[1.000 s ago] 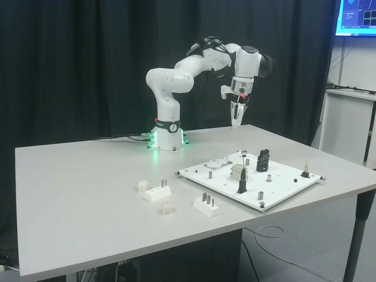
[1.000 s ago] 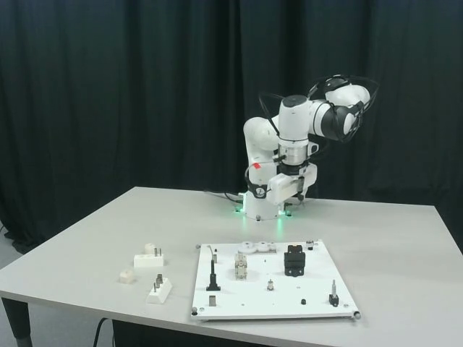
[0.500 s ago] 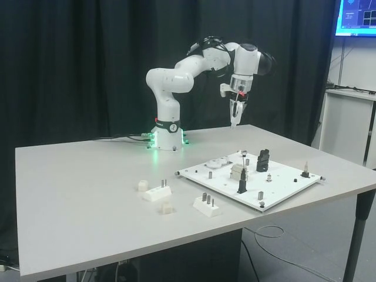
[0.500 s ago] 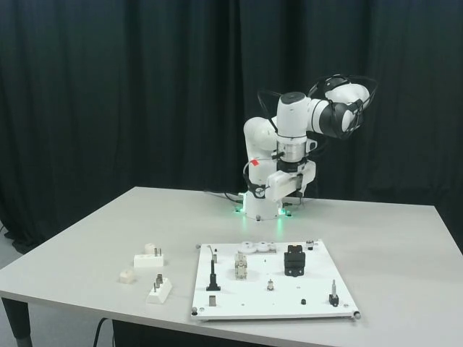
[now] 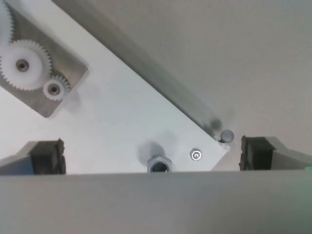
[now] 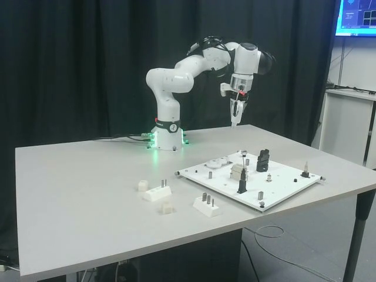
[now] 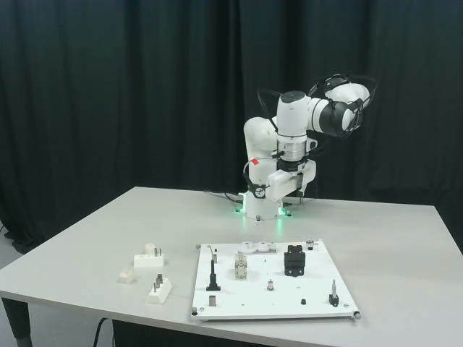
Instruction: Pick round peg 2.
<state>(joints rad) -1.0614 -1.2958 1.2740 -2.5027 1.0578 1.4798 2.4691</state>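
Observation:
Small grey pegs stand upright in white holder blocks on the grey table, beside the white board: one block carries two pegs, another block carries a thin one. The second room view shows these blocks too. My gripper hangs high above the board's far corner, well away from the pegs. In the wrist view the gripper is open, its black fingertips far apart with nothing between them. No peg holder appears in the wrist view.
The white assembly board holds white gears, a hex nut, black parts and small posts. Two small white blocks lie near the peg holders. The arm's base stands behind the board.
The gripper has risen slightly and drifted a little toward the arm's base, staying open. Nothing on the table has moved.

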